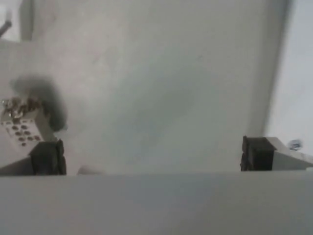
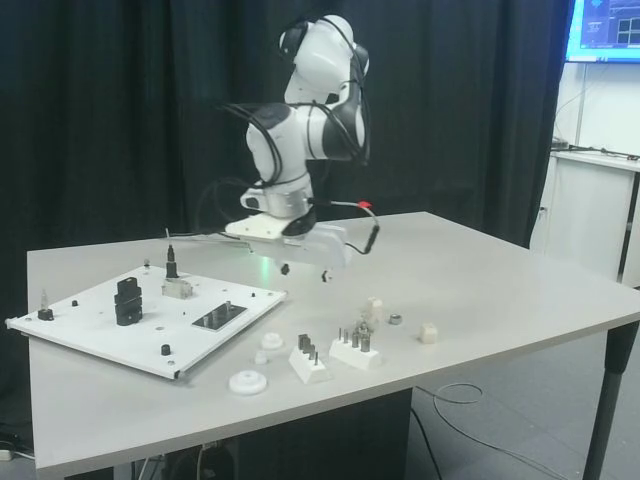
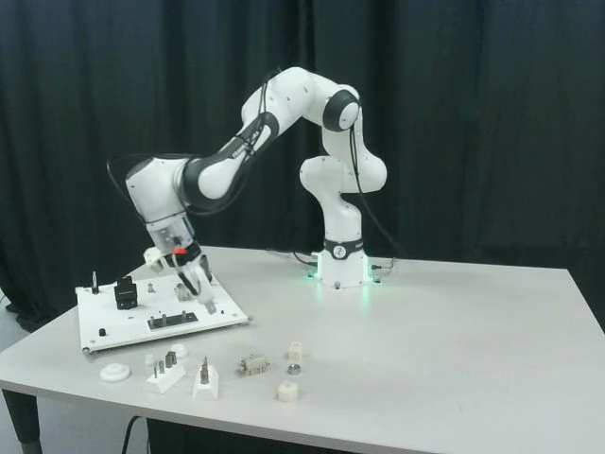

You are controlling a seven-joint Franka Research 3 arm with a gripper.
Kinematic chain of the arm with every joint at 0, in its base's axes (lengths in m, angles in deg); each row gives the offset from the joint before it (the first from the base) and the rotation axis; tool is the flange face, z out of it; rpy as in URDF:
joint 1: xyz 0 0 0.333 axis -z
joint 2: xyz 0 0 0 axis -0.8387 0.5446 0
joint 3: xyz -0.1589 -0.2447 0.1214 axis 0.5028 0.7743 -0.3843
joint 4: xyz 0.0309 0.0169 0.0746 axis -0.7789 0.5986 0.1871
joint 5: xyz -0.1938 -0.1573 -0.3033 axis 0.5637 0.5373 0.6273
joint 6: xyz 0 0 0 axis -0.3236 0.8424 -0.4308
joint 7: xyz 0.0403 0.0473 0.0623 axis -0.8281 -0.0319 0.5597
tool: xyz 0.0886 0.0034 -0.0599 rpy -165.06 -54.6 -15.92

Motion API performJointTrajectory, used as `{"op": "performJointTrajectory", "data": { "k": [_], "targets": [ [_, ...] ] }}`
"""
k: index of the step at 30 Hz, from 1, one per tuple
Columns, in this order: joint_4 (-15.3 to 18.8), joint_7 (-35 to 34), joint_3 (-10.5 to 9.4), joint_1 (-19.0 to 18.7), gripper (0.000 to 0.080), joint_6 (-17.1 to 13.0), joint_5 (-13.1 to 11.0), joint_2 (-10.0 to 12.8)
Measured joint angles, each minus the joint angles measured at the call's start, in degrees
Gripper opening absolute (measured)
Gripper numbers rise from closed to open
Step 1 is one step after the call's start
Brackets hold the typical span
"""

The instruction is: Pick waterproof.

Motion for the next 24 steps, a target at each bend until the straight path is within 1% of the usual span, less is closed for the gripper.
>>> {"op": "performJointTrajectory", "data": {
  "k": [8, 13, 19, 24],
  "targets": [
    [4.9, -1.6, -1.24, -3.6, 0.0800, -5.7, -0.3, -2.0],
    [7.4, -3.0, -1.51, -5.8, 0.0800, -9.2, -0.3, -3.1],
    [9.5, -5.5, -1.60, -8.1, 0.0800, -12.7, -0.3, -3.9],
    [10.5, -6.6, -1.69, -9.7, 0.0800, -15.3, -0.3, -4.1]
  ]
}}
